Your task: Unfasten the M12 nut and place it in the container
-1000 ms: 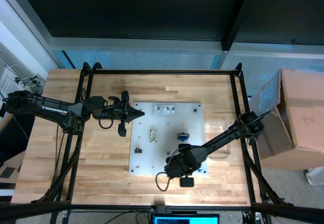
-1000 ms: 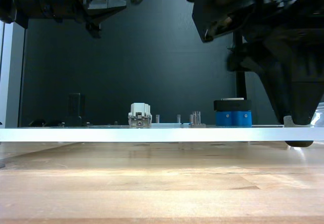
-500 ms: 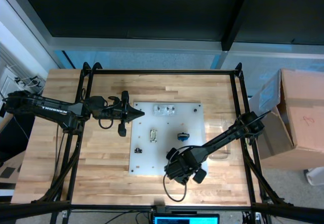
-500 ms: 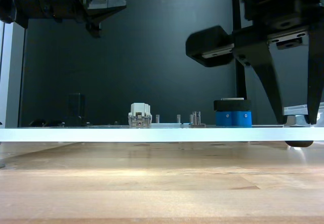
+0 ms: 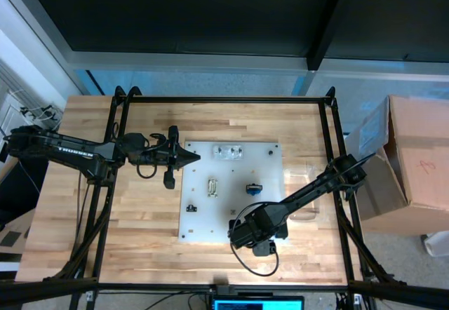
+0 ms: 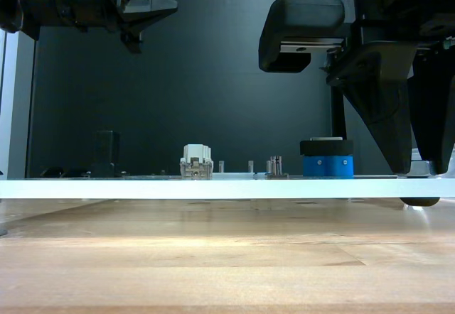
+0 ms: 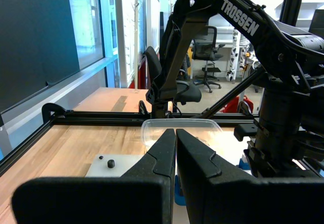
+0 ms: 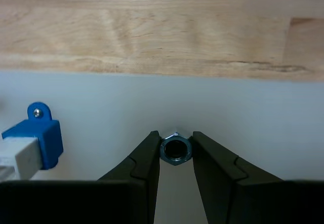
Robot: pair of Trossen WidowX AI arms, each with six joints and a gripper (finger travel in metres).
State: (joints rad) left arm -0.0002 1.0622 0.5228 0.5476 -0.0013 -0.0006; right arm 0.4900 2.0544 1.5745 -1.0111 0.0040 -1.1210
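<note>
The right tool (image 8: 175,139) is clamped on the nut (image 8: 175,150), a fingertip pressed against each side of the hexagon, and it points straight down at the near right part of the white board (image 8: 101,102). The low view shows its fingertips down at board level with a glint of silver between them. The nut's bore looks dark, but whether it is on its stud or already free of it cannot be told. Over the last second the wrist has turned about that spot. Half a second ago the low view showed the two fingers side by side with a gap between them, and now they overlap almost edge-on. In the high view the camera block has swung round the same point. That reads as an unscrewing turn, so the task looks to be in its loosening step, with the lift and carry yet to come. A blue block (image 8: 43,140) stands beside the tool on the board, and the wooden table (image 8: 152,26) lies beyond. The clear container (image 7: 202,124) waits off the board's right edge with no nut seen in it. The left tool (image 5: 191,157) hangs above the board's far left edge, its fingers pressed together on nothing.
</note>
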